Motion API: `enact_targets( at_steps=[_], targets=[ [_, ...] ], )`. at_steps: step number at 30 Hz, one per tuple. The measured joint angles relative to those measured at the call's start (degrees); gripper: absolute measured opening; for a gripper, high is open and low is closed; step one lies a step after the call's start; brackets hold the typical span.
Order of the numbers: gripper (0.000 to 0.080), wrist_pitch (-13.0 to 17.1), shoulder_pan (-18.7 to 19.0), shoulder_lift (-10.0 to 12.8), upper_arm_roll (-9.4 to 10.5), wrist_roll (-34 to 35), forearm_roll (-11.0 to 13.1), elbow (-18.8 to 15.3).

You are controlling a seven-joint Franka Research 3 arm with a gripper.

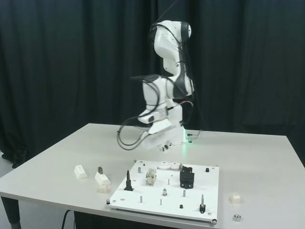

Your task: Insert small gear.

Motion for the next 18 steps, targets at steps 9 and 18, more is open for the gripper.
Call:
enact_targets(
  at_steps=[9,18],
  targets=[
    [0.0140,-1.9,4.7,0.0,3.77,9.5,-5.3,0.7],
    [0.0140,-1.9,7.5,0.5,7.48,19.4,-11.2,0.6]
  ],
)
